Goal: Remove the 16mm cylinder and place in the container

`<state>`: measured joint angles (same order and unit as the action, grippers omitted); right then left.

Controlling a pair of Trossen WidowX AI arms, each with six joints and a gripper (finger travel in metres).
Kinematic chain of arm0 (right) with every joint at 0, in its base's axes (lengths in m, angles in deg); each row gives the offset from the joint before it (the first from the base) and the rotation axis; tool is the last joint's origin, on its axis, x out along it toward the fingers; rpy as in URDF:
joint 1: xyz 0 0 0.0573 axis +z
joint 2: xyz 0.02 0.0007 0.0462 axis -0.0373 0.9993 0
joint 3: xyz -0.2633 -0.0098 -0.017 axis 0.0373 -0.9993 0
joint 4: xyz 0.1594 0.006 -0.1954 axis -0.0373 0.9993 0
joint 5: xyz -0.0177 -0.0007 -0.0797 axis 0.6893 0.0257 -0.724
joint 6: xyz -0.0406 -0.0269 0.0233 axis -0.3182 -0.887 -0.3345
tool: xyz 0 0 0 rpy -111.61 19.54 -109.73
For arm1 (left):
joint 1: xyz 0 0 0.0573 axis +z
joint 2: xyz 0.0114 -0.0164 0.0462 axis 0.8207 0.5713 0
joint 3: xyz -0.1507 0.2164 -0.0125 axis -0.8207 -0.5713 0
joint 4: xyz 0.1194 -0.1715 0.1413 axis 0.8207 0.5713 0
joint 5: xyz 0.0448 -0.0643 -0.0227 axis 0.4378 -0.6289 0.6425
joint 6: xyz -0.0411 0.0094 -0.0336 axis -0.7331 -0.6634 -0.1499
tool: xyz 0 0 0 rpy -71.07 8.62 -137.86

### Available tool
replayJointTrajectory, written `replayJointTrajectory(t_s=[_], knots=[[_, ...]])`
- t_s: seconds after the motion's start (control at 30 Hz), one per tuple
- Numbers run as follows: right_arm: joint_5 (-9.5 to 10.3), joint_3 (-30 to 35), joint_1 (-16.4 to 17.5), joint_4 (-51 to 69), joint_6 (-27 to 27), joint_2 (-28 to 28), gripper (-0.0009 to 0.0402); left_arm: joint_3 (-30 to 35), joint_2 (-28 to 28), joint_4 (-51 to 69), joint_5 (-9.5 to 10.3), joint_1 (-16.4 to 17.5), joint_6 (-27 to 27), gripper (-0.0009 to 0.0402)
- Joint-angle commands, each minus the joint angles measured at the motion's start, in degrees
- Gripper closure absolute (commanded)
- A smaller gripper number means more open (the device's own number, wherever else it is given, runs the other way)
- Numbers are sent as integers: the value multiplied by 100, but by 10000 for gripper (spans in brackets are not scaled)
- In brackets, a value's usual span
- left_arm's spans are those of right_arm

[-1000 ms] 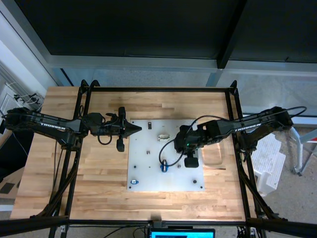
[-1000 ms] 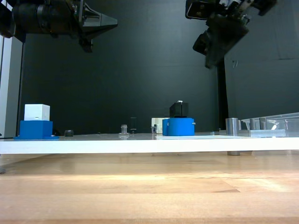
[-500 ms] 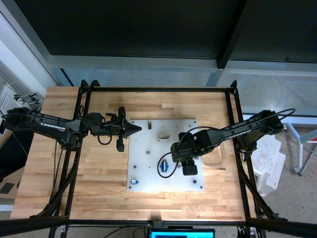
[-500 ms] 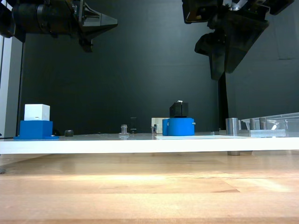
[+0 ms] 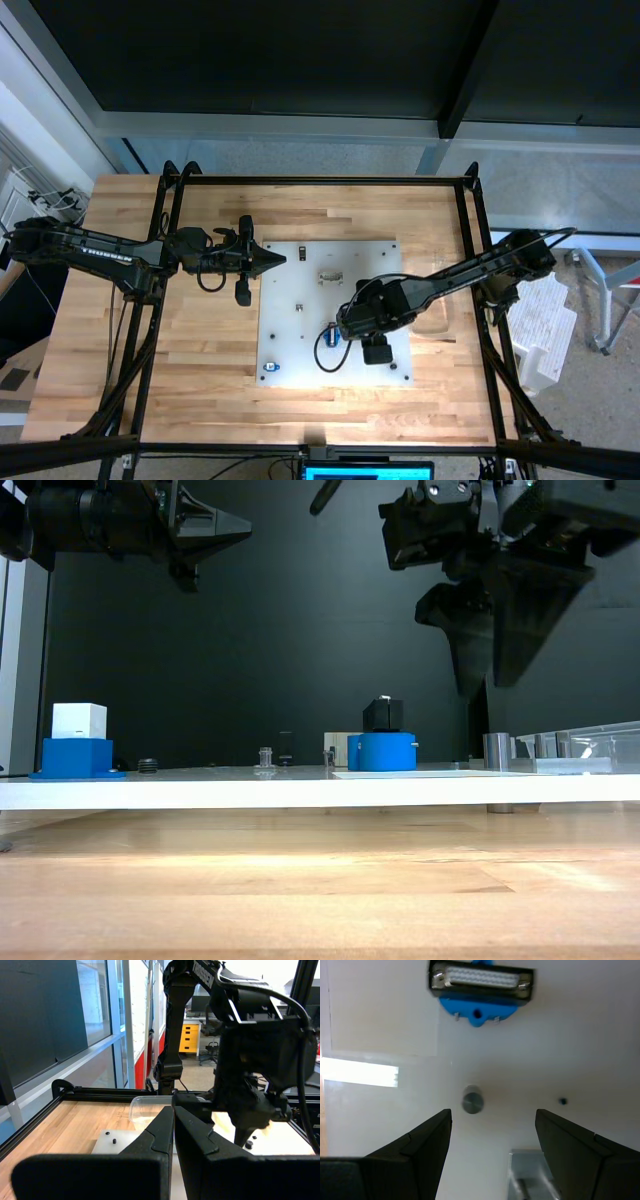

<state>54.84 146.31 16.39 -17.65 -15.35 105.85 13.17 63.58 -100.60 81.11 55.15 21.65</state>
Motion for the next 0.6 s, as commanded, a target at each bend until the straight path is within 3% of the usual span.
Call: replayJointTrajectory(t_s=[0.03, 0.6], knots=[[13, -11, 17, -120, 7, 109, 161, 0, 0, 0, 0, 2, 0, 393], [-22, -356, 140, -616, 9, 337, 173, 0, 0, 0, 0, 0, 0, 393]])
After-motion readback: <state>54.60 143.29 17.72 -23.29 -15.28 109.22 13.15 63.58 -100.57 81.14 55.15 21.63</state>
